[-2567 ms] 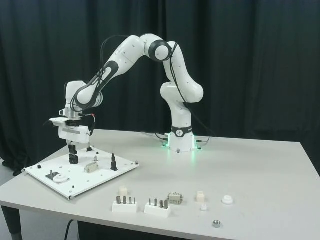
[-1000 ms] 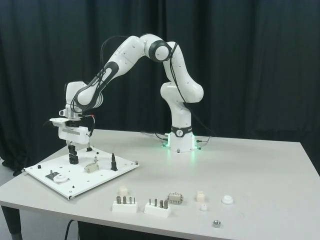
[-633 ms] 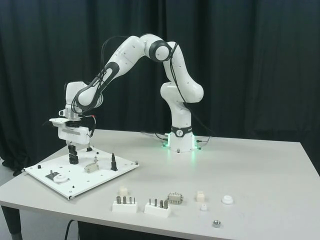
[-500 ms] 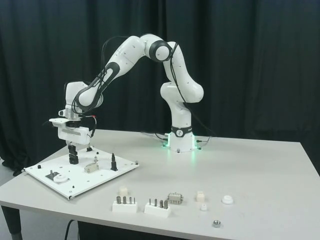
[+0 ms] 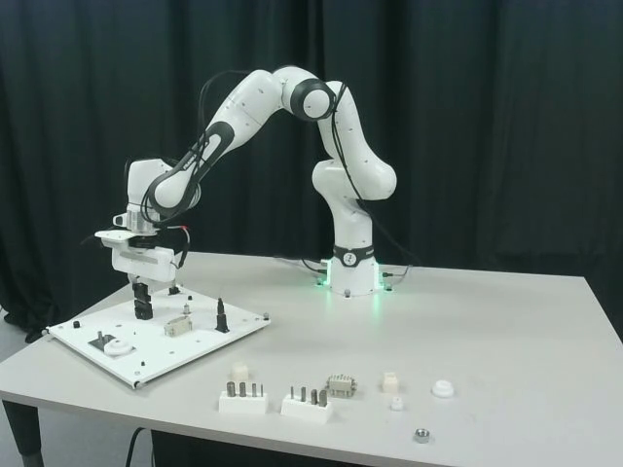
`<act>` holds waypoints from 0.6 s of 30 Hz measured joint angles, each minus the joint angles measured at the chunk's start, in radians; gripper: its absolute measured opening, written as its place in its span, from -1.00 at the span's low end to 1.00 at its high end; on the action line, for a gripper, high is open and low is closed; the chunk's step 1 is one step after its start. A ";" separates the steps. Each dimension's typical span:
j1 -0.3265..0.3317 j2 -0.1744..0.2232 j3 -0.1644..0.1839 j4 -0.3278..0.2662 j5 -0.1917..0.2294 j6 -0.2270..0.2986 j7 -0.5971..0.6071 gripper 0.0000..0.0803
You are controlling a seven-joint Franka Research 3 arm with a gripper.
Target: Insert D-SUB.
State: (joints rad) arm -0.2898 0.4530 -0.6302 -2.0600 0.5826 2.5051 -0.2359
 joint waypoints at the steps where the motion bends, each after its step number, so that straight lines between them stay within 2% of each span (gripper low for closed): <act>1: 0.000 0.000 0.000 0.000 -0.002 0.000 -0.001 -0.01; 18: 0.000 0.010 0.002 0.004 -0.006 0.006 -0.023 -0.01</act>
